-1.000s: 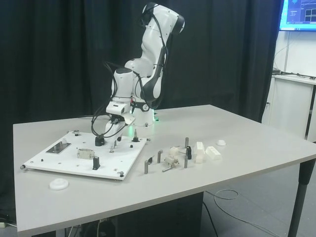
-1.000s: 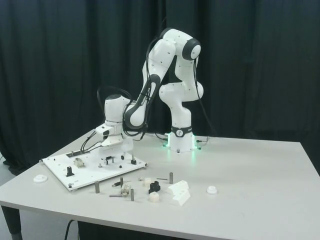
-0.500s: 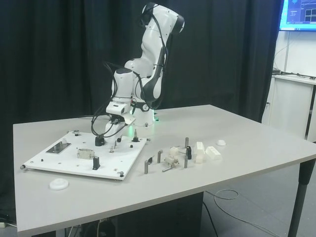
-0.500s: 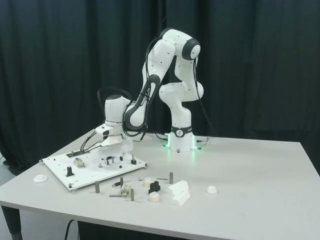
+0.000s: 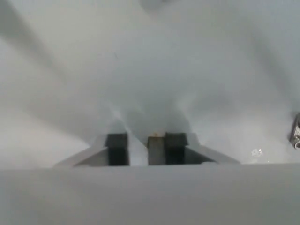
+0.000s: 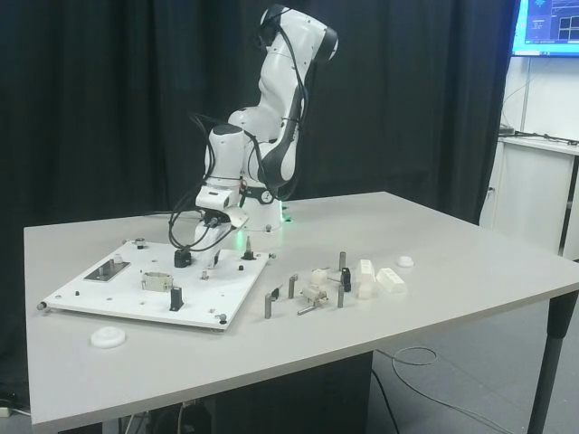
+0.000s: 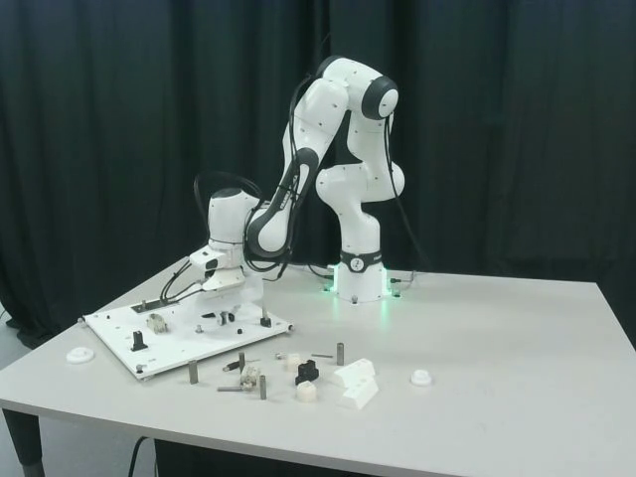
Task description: Remove square peg 2.
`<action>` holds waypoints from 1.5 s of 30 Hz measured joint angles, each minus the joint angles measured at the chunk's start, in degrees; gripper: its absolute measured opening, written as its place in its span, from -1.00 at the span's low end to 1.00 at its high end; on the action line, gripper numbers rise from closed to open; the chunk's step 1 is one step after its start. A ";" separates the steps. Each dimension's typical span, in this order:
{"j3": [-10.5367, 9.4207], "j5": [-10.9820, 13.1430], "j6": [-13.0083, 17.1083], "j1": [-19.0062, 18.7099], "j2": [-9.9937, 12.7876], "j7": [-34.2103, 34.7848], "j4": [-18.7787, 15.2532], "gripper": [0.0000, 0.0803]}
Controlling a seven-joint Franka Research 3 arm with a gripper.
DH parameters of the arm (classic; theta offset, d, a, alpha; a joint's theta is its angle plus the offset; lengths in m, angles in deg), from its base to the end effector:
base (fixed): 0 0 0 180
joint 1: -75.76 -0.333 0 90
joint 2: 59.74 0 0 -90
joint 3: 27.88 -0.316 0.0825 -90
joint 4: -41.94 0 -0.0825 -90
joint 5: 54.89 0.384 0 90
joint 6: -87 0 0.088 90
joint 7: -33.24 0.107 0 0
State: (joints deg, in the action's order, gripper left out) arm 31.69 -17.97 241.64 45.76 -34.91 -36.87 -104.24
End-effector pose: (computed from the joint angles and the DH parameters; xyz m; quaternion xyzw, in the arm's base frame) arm 0.3549 -0.2669 0.1933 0.9955 0.0767 -0.0297 0.0465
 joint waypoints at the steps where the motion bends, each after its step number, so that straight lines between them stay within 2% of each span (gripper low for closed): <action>1: -0.02 0.02 0.25 0.00 0.00 -0.11 0.05 -0.41; 9: -0.23 0.42 0.89 0.06 0.01 -0.74 0.09 -0.41; 10: -0.27 0.53 0.94 0.09 0.01 -0.84 0.09 -0.81; 26: -0.08 1.06 1.00 0.23 -0.38 -1.25 -0.04 -0.81; 36: 1.29 0.99 0.02 0.03 -2.08 -1.27 -0.23 -0.81; 45: 3.05 0.94 -1.10 -1.27 -2.36 -1.88 -0.17 -0.81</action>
State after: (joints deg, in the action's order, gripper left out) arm 34.74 -17.03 240.54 44.49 -37.27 -38.75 -104.41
